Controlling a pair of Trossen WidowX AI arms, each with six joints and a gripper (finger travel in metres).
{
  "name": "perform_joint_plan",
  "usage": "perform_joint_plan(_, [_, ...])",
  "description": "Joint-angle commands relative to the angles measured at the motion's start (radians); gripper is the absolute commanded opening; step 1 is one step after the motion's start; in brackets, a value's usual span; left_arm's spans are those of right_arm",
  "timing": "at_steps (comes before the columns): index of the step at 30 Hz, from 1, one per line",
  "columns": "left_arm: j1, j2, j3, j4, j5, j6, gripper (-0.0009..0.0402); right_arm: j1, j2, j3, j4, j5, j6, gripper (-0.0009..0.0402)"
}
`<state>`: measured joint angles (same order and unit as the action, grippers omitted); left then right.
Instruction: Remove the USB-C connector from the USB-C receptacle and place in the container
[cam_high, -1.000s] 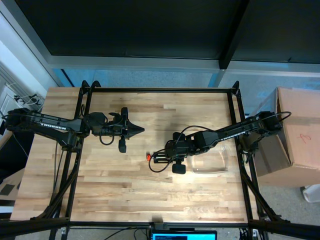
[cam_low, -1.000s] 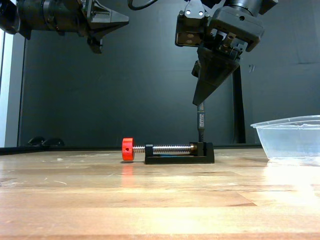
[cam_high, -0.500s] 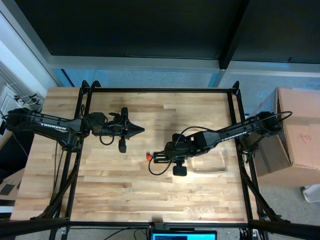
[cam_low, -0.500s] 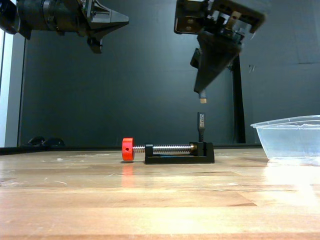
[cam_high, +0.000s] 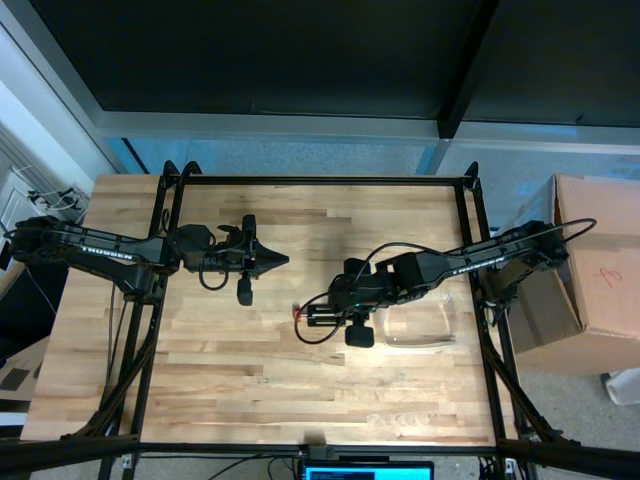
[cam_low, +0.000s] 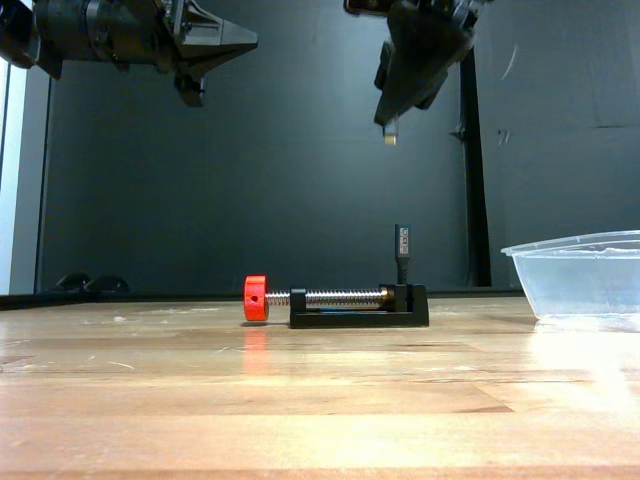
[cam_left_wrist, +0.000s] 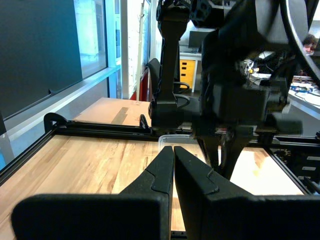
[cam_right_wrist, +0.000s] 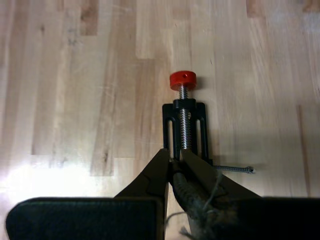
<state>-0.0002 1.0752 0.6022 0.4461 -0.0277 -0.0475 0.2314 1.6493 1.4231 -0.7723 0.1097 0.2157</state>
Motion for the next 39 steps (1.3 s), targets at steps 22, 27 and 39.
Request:
perform_joint_plan(22, [0.000,0.000,0.000,0.000,0.000,0.001,0.0000,0.222,-0.040,-0.002,-0.047,-0.002,0.159,0.0000])
perform_joint_plan(27, [0.000,0.000,0.000,0.000,0.000,0.000,0.0000,0.299,-0.040,-0.013,-0.056,0.004,0.227,0.0000])
perform_joint_plan(39, [0.000,0.000,0.000,0.000,0.000,0.000,0.0000,0.491,-0.133,-0.130,-0.129,0.019,0.351,0.0000])
